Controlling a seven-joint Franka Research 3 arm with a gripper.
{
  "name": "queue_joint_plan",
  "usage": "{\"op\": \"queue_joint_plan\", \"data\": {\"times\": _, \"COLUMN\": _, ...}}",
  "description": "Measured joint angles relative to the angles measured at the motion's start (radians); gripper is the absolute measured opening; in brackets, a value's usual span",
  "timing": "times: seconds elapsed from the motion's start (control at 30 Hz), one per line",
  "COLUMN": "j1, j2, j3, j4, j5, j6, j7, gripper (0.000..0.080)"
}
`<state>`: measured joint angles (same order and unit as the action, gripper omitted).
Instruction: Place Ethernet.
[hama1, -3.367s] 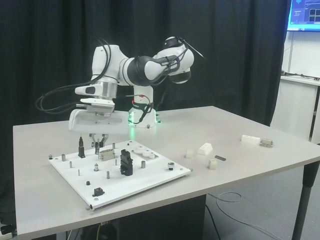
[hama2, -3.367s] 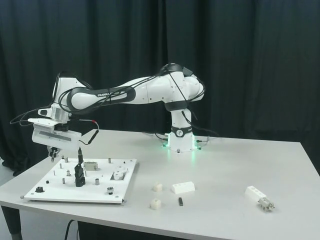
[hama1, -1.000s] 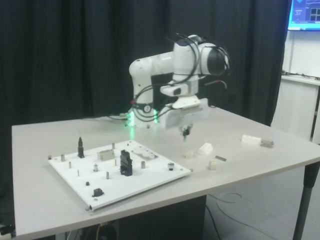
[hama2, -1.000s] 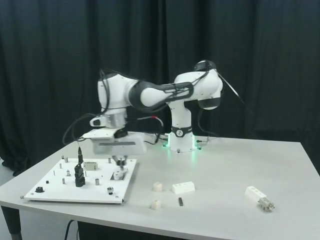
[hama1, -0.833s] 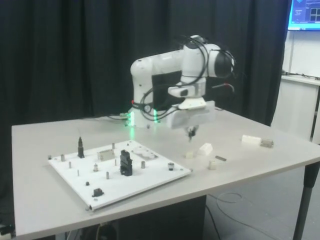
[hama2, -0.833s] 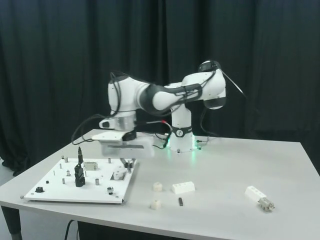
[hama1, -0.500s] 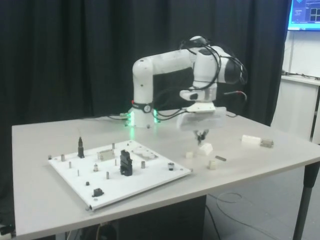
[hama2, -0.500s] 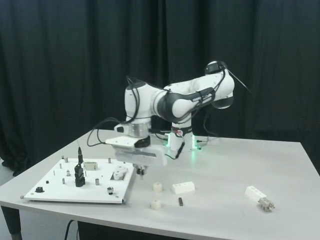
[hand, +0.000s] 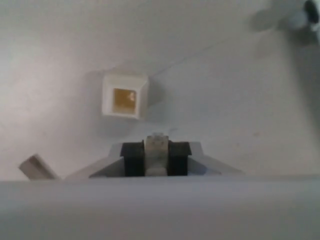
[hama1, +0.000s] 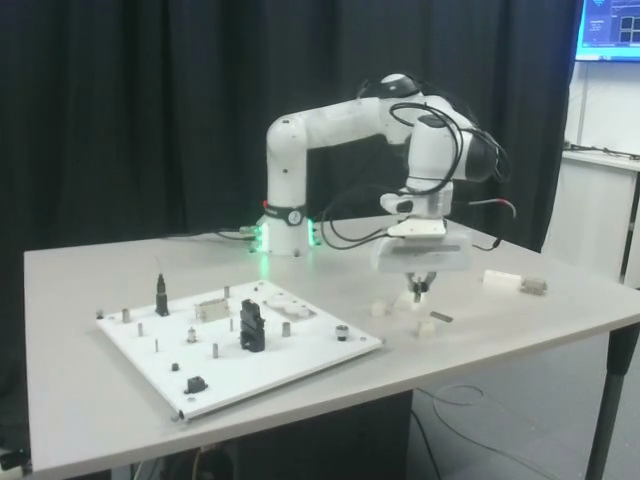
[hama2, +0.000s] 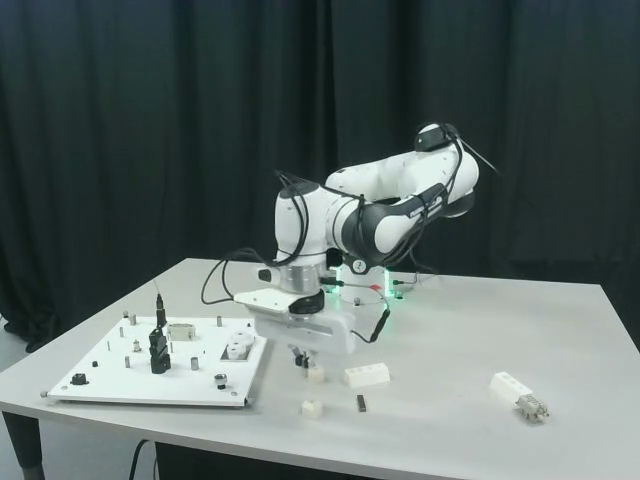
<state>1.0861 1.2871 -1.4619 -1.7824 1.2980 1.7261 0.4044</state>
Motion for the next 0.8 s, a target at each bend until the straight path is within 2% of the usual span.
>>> {"op": "queue_joint_plan", "data": {"times": 0.33, "j1": 0.011, "j2": -0.001, "j3": 0.032, "j4": 0.001, "j5": 0.018, "j6": 0.026, "j7": 0.070, "gripper": 0.0095}}
{"op": "queue_joint_plan", "data": {"times": 0.8, "j1": 0.013, "j2": -0.001, "j3": 0.078, "j4": 0.001, "j5": 0.031, "j6": 0.114, "j7": 0.081, "gripper": 0.0095}}
